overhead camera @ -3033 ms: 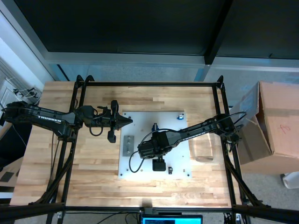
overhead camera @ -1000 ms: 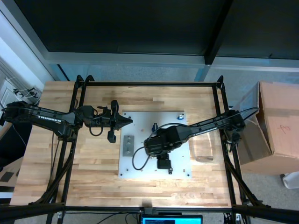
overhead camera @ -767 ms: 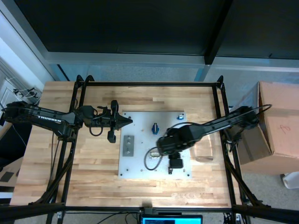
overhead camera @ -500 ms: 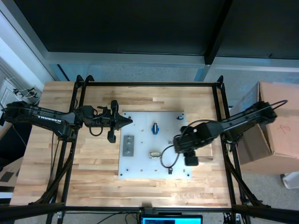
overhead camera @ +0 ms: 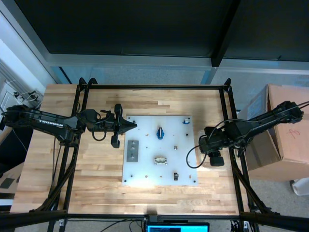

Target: Remove the HAN10E connector from the taskboard and place in the container

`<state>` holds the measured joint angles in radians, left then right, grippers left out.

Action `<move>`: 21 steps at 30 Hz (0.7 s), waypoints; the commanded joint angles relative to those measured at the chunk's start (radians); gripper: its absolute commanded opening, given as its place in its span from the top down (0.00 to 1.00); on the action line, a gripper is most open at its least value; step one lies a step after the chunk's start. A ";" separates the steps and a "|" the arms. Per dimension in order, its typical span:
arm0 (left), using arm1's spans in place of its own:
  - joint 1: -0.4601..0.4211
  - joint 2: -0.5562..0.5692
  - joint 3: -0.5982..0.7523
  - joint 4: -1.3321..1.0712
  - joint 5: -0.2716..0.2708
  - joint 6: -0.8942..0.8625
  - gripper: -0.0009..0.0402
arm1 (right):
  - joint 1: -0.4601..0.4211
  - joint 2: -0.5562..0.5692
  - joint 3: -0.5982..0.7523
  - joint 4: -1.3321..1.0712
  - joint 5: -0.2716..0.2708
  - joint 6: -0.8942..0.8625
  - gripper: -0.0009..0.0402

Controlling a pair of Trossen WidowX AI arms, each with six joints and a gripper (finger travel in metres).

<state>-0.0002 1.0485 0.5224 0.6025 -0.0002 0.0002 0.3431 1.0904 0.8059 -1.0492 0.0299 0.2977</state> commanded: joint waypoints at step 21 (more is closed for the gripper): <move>0.000 0.000 0.000 0.000 0.000 0.000 0.98 | 0.035 -0.016 -0.277 0.200 0.001 0.263 0.58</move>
<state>-0.0002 1.0489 0.5224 0.6025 -0.0002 -0.0002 0.3779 1.0733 0.5373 -0.8555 0.0299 0.5480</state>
